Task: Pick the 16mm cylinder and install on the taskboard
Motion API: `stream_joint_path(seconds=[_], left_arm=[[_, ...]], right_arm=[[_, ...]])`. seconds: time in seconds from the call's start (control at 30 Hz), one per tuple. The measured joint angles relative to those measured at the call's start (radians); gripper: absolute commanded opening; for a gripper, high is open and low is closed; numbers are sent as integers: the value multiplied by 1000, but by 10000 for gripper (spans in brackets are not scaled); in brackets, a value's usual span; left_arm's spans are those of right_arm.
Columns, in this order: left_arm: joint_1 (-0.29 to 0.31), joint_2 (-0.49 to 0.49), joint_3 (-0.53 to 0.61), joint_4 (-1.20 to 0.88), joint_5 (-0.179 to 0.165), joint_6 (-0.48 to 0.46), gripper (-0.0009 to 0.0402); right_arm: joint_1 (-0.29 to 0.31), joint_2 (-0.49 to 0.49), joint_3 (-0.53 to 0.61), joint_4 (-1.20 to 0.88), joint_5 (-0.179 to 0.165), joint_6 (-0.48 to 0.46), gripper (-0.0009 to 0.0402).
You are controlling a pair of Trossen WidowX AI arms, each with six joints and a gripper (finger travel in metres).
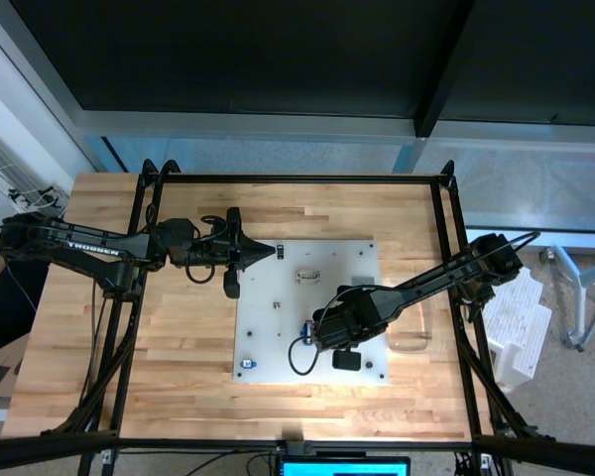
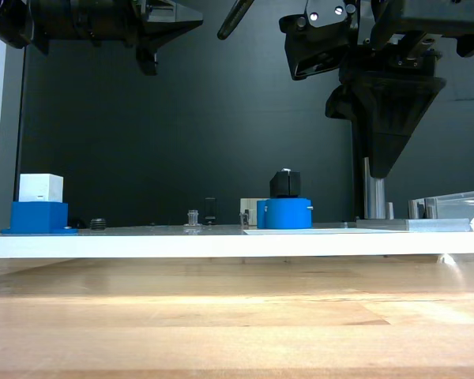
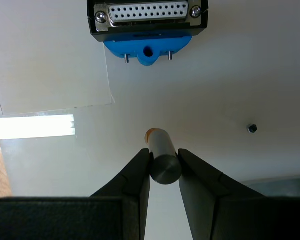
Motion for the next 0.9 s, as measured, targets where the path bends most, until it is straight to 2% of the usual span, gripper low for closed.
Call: stream_joint_path(seconds=[0.9], left_arm=[[0,0,0,0,0,0,0]], right_arm=[[0,-1,-29,33,-4,5,4]])
